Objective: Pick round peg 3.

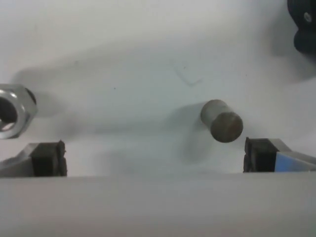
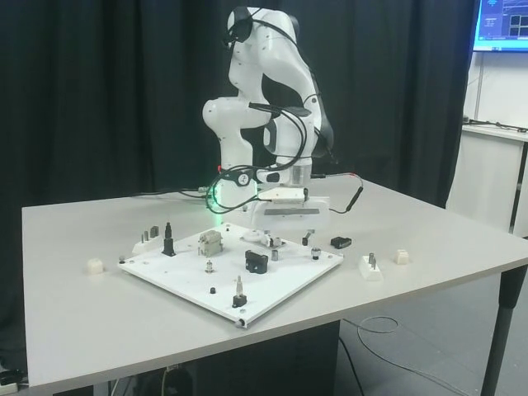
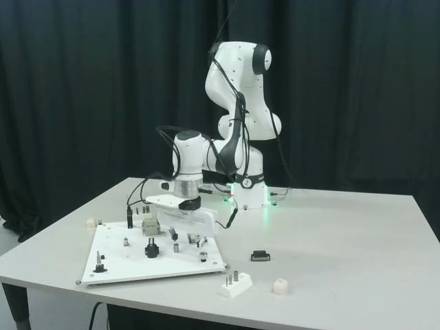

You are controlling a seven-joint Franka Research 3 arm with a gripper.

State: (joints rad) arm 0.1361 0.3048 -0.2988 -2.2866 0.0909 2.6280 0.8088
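Approach step, grasp not yet made. Gripper (image 1: 154, 158) hangs low over the white board (image 2: 280, 285) with fingers spread wide apart, nothing between the pads. Round peg (image 1: 221, 120) stands upright on the board, grey, flat top facing the wrist camera; it sits off-centre, just beside one fingertip (image 1: 258, 154) and ahead of the line joining the two tips. Hex nut (image 1: 14, 110) lies well apart, near the other fingertip (image 1: 48, 159). Judgement: pincer needs shifting sideways and forward so the peg lands midway between the pads before lowering. Keep fingers vertical, close on the peg's shaft, not the top edge. Risk: closing now likely nudges or tips the peg. In room views the peg is too small to pick out.
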